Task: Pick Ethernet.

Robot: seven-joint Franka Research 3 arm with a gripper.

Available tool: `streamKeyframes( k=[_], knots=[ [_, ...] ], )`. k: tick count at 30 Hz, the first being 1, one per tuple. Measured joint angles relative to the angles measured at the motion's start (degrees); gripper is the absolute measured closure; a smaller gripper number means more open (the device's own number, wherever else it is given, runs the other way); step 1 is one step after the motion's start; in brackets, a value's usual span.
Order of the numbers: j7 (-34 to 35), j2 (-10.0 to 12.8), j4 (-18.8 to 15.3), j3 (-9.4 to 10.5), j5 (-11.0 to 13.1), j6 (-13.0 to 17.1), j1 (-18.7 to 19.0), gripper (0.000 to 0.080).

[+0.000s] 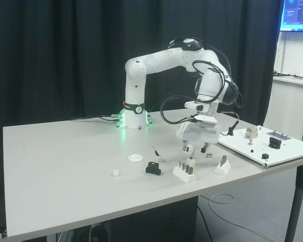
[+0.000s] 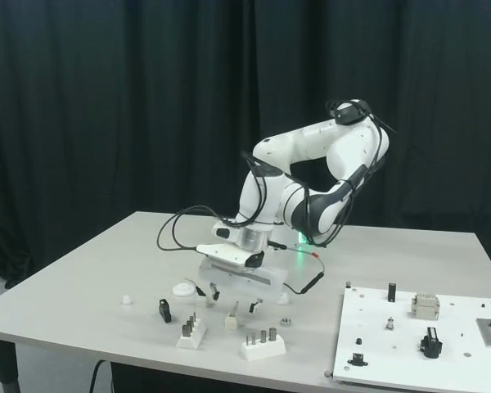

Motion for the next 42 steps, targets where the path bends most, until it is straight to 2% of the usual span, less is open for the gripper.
streamKeyframes(
  k=[6, 11, 13, 24, 31, 42],
  knots=[
    [11.88, 0.0, 0.31, 0.02, 0.13, -0.84, -0.56, 0.0003],
    [13.99, 0.0, 0.74, 0.06, 0.27, -1.3, -0.74, 0.0003],
    [16.91, 0.0, 0.76, 0.07, 0.66, -1.42, -0.79, 0.0003],
    [45.73, 0.0, 0.88, 0.27, 1.06, -1.35, -0.81, 0.0003],
    [56.03, 0.02, 1.01, 0.47, 1.28, -0.98, -0.77, 0.0003],
    [78.72, 0.25, 0.99, 0.5, 2.26, -0.67, -0.82, 0.0003]
  ],
)
